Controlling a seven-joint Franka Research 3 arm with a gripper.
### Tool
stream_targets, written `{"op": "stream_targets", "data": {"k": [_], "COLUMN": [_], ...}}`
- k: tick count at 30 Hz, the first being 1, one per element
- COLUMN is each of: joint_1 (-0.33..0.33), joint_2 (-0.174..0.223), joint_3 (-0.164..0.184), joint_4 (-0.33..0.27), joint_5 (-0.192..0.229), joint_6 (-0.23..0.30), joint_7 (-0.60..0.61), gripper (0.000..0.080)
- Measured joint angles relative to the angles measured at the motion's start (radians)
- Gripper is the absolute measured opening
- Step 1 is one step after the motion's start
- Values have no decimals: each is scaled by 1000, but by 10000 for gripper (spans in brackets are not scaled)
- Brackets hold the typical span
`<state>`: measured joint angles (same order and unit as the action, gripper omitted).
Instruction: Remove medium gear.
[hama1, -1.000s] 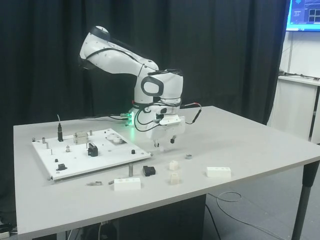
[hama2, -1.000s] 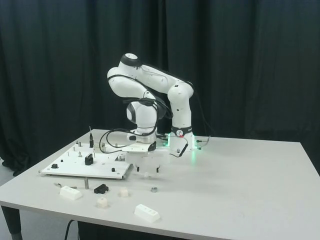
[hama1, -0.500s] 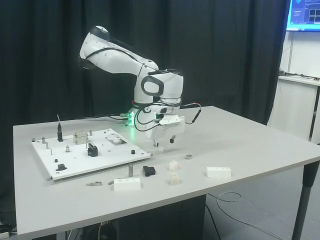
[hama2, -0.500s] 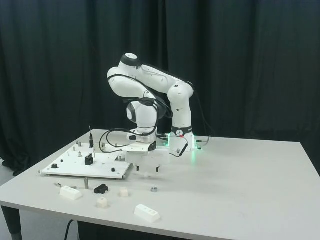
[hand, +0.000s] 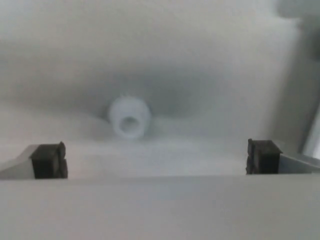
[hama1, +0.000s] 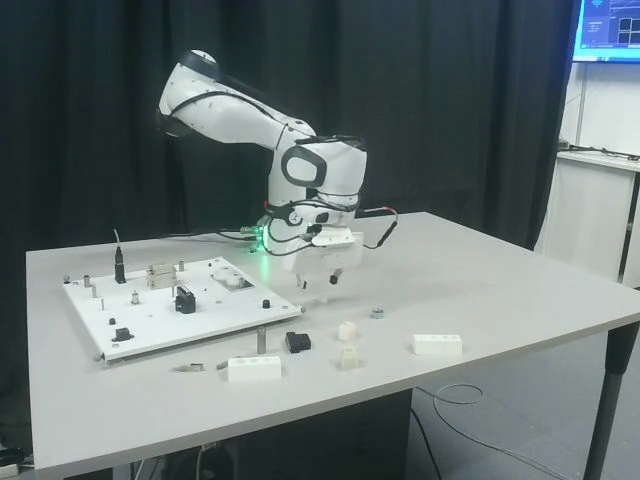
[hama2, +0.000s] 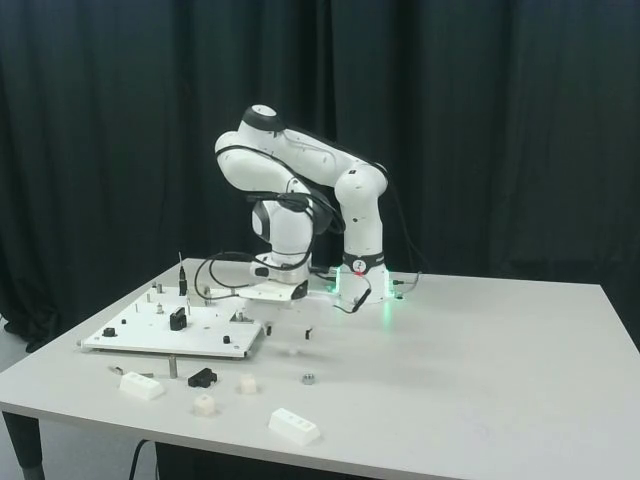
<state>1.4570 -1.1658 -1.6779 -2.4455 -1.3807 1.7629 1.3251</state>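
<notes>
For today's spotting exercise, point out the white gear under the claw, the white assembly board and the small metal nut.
white gear (hand: 130, 117), wrist view, rim.
white assembly board (hama1: 215, 309), first room view, bare top surface.
small metal nut (hama1: 378, 313), first room view, top.

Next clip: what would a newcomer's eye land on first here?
The white arm arching over the grey table, its gripper open and hovering just past the white board's edge. In the wrist view, a small white gear lies on the table below the fingers.
</notes>
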Motion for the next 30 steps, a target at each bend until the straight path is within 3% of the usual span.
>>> {"op": "stream_targets", "data": {"k": [15,22,30], "joint_1": [-124,-211,-298], "joint_2": [1,1,-11], "joint_3": [103,135,149], "joint_4": [0,0,0], "joint_5": [14,17,37], "joint_6": [-189,-206,-206], "joint_7": [-93,-184,-276], "gripper": [800,800,800]}}
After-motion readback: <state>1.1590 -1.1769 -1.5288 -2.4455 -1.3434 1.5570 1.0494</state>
